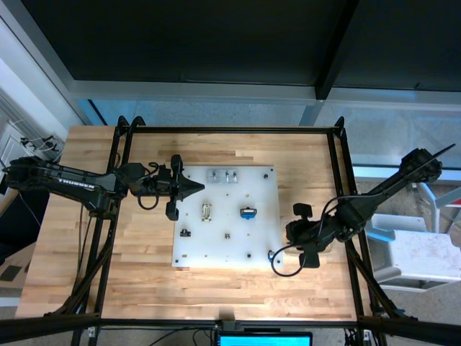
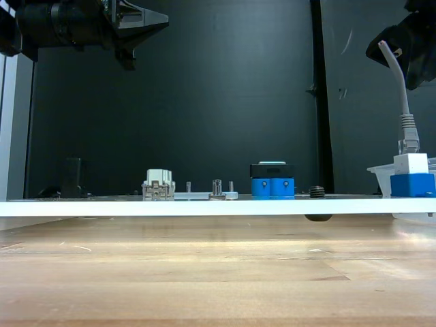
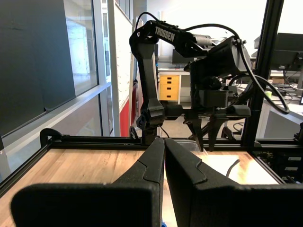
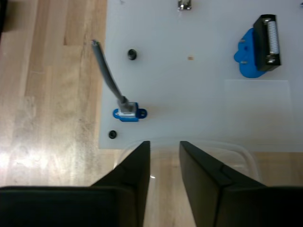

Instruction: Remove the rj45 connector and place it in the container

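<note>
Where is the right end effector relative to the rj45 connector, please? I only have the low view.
Observer: The right end effector hangs open over the container, just off the white board, near the corner where the rj45 connector sits plugged in.
Operator: Thank you; is the left end effector close by?
Observer: No, it is shut, above the board's far-left part.
</note>
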